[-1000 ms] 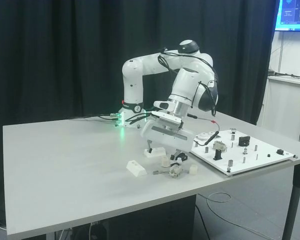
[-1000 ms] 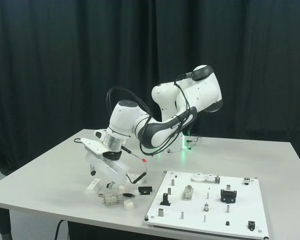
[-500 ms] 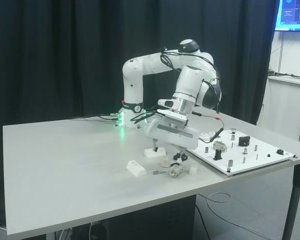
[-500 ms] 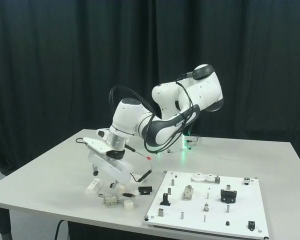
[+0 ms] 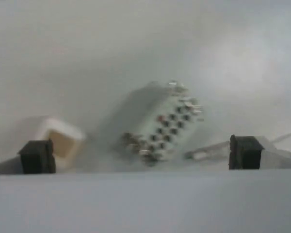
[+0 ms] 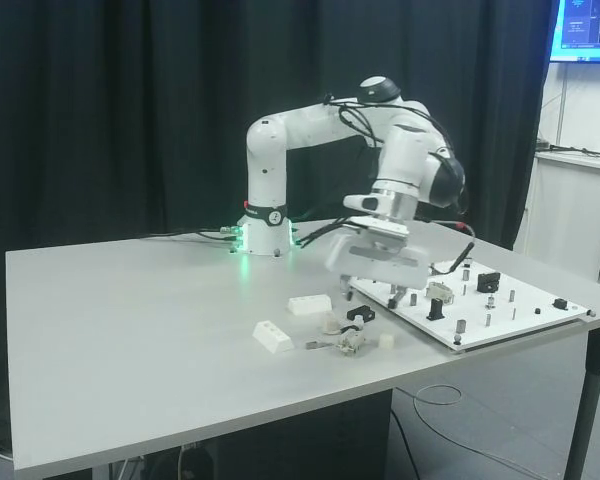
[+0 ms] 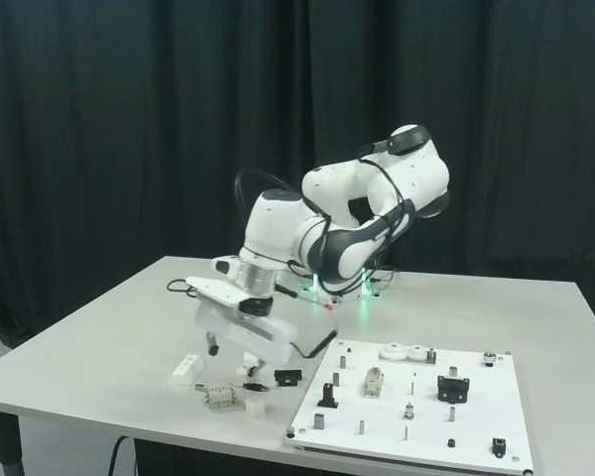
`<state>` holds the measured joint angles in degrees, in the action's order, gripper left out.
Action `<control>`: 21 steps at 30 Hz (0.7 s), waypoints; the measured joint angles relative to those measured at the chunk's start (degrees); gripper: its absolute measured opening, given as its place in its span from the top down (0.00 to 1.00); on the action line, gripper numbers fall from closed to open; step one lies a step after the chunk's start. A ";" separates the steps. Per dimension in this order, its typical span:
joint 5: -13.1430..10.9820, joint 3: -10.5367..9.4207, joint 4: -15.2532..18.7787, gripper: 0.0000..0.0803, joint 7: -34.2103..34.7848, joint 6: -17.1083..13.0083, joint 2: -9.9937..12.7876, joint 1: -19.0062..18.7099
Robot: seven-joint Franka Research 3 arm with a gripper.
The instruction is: Remove round peg 1.
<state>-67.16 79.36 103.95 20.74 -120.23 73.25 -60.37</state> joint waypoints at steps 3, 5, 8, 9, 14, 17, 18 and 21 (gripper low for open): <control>-0.08 0.01 -1.11 0.00 0.34 0.88 -0.40 -0.71; -0.21 0.01 -1.98 0.00 0.72 1.45 -0.58 -1.11; -0.50 0.01 -3.40 0.00 1.76 2.24 -0.73 -1.65; -0.53 0.01 -3.96 0.00 2.32 2.59 -0.73 -1.78; -0.54 -0.06 -6.88 0.00 5.30 3.94 -0.73 -2.16; -0.54 -0.22 -8.79 0.00 6.39 4.96 -0.72 -2.16; -0.54 -0.28 -9.39 0.00 6.83 5.32 -0.72 -2.15; -0.53 -0.48 -11.25 0.00 8.67 6.52 -0.71 -2.10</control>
